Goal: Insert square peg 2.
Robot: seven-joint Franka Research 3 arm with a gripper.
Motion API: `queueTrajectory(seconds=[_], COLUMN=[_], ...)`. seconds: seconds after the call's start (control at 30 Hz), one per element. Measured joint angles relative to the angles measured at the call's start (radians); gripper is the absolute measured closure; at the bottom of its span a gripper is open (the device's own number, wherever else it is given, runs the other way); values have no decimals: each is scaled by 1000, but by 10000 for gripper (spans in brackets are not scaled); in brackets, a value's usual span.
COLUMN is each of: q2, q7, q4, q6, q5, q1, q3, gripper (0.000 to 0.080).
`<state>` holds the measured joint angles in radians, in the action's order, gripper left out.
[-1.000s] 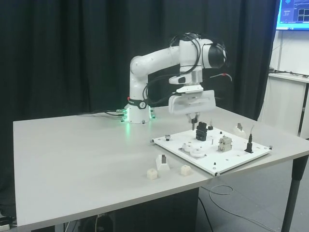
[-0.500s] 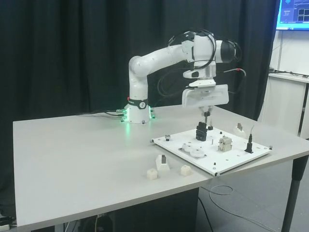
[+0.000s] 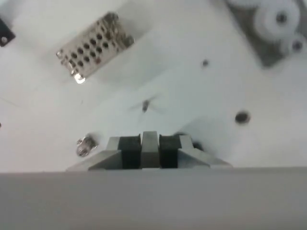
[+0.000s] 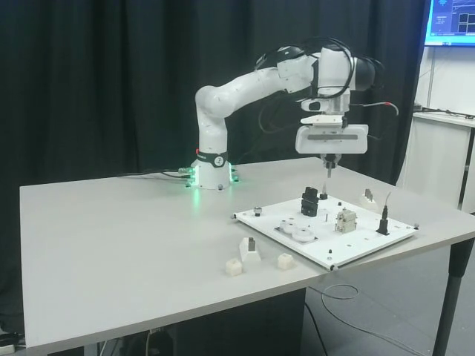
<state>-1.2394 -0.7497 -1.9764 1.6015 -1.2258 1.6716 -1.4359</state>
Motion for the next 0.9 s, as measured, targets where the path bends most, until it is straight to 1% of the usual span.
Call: queueTrajectory(seconds=[0.27,0.4,0.6,0.77,0.9], q2=[1,1,1,1,1], q7=[-268,-384,-548,-702,-781], q4=[-1,-5,-11,-19,-31], q6=[-5,-4,2,20,29], q5=[59,78,102,124,145], q1=[-77,-109,-144,-166,-183], q3=[2,2,-1,-7,-10], gripper=[727,727,727,727,727])
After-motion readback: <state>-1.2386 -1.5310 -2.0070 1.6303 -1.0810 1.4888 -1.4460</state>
